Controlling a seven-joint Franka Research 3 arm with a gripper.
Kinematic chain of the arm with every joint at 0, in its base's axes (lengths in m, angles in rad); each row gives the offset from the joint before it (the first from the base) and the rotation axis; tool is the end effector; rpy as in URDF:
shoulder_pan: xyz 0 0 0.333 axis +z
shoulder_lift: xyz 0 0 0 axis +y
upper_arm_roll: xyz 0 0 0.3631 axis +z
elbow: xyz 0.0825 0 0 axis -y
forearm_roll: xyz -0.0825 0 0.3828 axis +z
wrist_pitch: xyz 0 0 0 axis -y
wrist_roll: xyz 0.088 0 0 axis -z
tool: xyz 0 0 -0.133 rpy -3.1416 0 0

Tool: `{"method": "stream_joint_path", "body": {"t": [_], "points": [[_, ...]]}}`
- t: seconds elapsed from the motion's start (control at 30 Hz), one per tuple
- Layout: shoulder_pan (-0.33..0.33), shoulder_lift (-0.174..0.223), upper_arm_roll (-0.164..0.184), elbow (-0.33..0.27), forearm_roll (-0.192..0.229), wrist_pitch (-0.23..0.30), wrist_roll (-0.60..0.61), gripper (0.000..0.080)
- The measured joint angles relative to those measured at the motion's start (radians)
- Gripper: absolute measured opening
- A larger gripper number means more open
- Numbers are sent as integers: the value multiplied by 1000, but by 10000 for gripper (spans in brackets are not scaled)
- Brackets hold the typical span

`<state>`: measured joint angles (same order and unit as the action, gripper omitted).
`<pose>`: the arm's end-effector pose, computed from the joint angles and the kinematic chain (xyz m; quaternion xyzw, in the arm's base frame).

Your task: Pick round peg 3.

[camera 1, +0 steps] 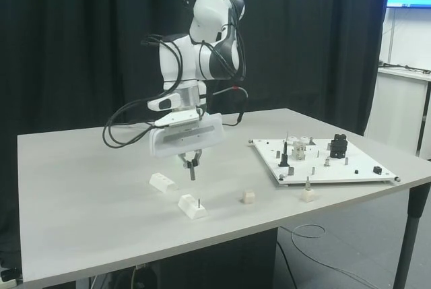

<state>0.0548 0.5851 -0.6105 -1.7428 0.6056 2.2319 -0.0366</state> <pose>0.6236 -0.2954 0.3052 -0.9170 0.3902 -0.0446 0.0695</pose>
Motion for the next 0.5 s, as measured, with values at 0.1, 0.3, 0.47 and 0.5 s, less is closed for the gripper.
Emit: {"method": "stream_joint_path", "body": {"t": [0.1,0.3,0.47,0.5], "points": [[0,0,-2,9,-9,-17,17,101],[0,0,-3,21,-26,-40,48,101],[0,1,-3,24,-35,-45,70,101],[0,2,-3,24,-36,-45,71,101]]}}
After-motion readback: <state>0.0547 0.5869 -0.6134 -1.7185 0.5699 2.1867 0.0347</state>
